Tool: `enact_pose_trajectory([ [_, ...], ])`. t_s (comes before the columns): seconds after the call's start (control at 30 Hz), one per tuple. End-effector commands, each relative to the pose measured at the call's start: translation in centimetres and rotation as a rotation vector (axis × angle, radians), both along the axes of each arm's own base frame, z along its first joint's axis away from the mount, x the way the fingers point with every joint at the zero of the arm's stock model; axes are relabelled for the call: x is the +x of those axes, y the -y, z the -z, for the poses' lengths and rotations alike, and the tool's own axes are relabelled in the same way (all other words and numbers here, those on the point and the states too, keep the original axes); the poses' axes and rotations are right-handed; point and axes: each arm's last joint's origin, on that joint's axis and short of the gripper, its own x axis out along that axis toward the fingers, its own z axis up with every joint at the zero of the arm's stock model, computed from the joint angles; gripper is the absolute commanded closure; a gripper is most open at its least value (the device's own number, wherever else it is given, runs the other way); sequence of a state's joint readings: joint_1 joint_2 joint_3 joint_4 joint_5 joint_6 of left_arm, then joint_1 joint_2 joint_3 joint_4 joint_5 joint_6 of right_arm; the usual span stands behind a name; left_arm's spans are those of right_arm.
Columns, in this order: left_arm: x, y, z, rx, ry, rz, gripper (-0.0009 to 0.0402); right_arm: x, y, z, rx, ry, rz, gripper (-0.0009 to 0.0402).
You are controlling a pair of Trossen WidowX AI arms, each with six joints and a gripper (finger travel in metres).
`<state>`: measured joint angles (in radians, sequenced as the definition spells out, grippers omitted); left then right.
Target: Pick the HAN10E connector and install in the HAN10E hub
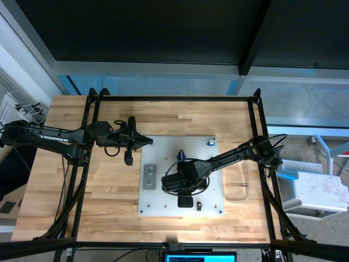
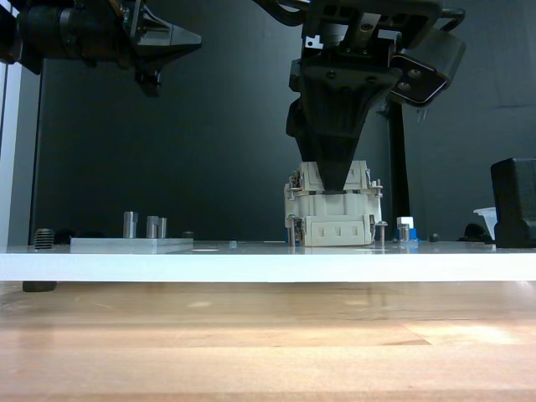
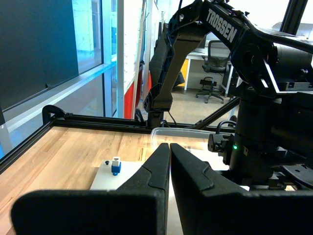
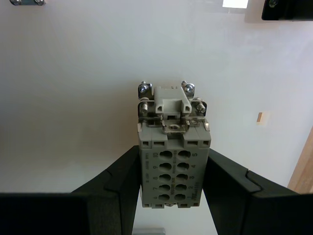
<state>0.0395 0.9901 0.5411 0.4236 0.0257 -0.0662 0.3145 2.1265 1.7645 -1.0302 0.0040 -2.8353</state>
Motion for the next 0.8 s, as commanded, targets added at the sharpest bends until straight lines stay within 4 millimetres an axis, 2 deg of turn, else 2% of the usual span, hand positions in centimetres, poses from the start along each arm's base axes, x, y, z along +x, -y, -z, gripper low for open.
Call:
enact_pose_trajectory([
  [0.03, 0.0, 0.0, 0.0, 0.000, 0.000, 0.000, 0.0393, 0.0, 0.0, -0.3, 0.003, 0.009, -0.003, 0.0265],
  [0.23, 0.0, 0.0, 0.0, 0.000, 0.000, 0.000, 0.0393, -0.2, 0.1, -1.0, 0.006, 0.025, -0.006, 0.0179],
  [0.4, 0.0, 0.0, 0.0, 0.000, 0.000, 0.000, 0.0393, -0.4, 0.1, -1.7, 0.007, 0.042, -0.016, 0.0129],
  [0.57, 0.0, 0.0, 0.0, 0.000, 0.000, 0.000, 0.0393, -0.6, 0.2, -2.4, 0.008, 0.058, -0.027, 0.0107],
  [0.8, 0.0, 0.0, 0.0, 0.000, 0.000, 0.000, 0.0393, -1.0, 0.4, -3.7, -0.013, 0.101, -0.019, 0.0100],
])
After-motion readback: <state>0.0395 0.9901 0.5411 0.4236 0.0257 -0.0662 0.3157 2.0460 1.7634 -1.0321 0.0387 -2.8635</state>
